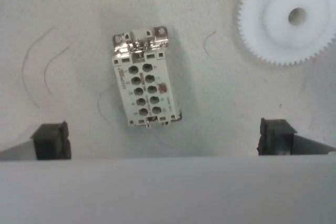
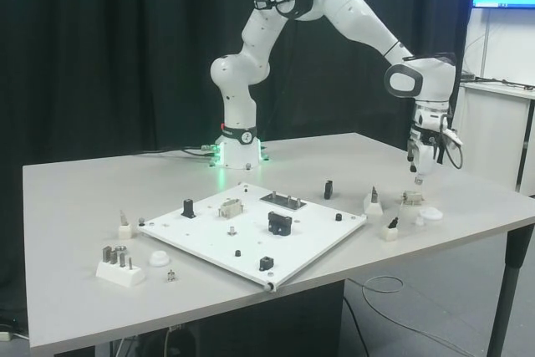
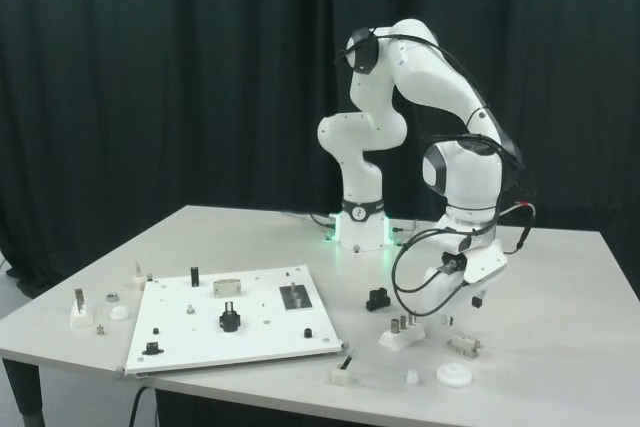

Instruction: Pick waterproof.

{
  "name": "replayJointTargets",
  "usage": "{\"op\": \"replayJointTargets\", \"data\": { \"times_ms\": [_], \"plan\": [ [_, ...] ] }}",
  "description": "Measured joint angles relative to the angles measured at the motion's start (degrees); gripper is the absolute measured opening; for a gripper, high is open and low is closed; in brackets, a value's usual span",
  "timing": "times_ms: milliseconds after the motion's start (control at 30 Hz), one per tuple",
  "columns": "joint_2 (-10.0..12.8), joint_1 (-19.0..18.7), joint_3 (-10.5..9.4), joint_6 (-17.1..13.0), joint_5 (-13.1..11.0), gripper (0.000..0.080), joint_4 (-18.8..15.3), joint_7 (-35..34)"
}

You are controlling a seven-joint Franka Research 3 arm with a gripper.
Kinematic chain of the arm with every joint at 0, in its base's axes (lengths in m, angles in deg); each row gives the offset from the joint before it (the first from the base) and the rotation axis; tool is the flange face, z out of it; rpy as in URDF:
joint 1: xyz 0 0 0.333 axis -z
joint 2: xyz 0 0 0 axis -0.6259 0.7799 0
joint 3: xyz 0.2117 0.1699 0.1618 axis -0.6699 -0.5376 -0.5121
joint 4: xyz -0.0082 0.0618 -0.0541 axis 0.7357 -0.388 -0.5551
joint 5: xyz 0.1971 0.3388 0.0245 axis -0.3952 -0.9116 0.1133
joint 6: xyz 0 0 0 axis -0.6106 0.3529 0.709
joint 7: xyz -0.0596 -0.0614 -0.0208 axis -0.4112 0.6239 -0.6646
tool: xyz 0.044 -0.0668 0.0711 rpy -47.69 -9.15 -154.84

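So basically nothing's picked yet, the arm's just hovering over the target. Wrist cam is showing the waterproof connector point(image 1: 146, 80), a white rectangular multi-pin block w/ two rows of round sockets and a metal clamp at one end, lying flat on the grey table point(image 1: 79, 14), sitting a bit skewed relative to the fingers. The gripper point(image 1: 163, 139) is hanging above it w/ fingers spread wide, one black pad point(image 1: 51, 140) on each side of the part and nothing pinched between them, no contact afaict. A white gear point(image 1: 290, 17) is lying near the connector but clear of it. From the room cams the gripper point(image 2: 418, 175) is pointing down at the table's far end, well apart from the white assembly board point(image 2: 251, 236), and the connector point(image 3: 462, 345) is sitting on the table right under it, w/ the gear point(image 3: 454, 375) just beside. So approach looks done-ish, imo what's left is the descent, maybe a small wrist twist to line up w/ the block's sides, then closing and lifting. Grasp itself hasn't started.
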Motion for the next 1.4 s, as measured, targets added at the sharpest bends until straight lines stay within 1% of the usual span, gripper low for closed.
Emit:
{"op": "replayJointTargets", "data": {
  "times_ms": [133,267,800,1033,1233,1333,1400],
  "plan": [
    [0.0,0.0,0.23,0.0,-0.3,0.08,0.0,-1.6],
    [-0.1,0.0,0.52,0.0,-0.8,0.08,0.0,-5.0],
    [-0.3,-0.2,0.75,0.0,-0.9,0.08,0.0,-24.9],
    [-0.3,-0.2,0.66,0.0,-1.3,0.08,0.0,-36.6],
    [-0.3,-0.5,0.63,0.0,-3.2,0.08,0.0,-43.6],
    [-0.3,-0.6,0.63,0.0,-4.3,0.08,0.0,-49.5],
    [-0.3,-0.7,0.63,0.0,-4.6,0.08,0.0,-53.4]
  ]
}}
